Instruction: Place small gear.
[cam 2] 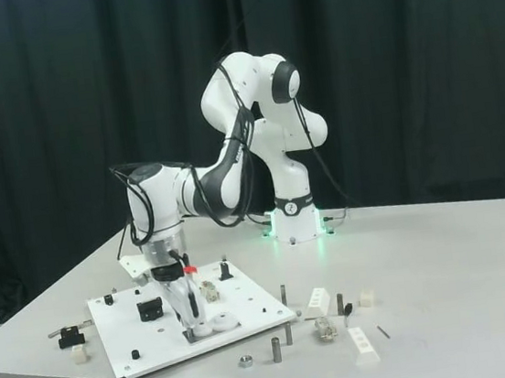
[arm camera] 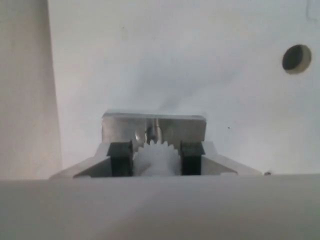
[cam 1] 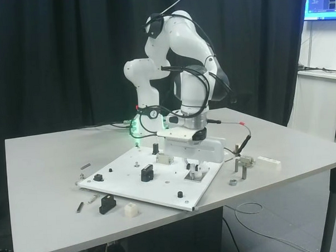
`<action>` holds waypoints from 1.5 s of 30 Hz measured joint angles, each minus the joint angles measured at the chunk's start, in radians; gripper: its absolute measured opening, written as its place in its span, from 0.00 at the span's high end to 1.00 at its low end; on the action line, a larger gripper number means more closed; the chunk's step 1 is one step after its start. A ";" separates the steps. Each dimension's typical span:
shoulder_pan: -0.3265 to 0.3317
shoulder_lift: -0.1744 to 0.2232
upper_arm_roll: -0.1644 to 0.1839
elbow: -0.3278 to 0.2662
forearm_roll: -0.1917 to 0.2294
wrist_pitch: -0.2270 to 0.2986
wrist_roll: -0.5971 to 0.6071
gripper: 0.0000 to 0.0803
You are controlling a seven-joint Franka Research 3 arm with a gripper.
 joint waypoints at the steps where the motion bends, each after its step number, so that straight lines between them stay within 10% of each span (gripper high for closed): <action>1: 0.000 -0.002 -0.001 0.003 -0.001 -0.008 0.000 0.75; 28: 0.012 -0.012 0.000 0.020 -0.017 -0.033 0.000 0.75; 45: 0.091 -0.009 0.062 0.018 -0.018 -0.022 -0.082 0.75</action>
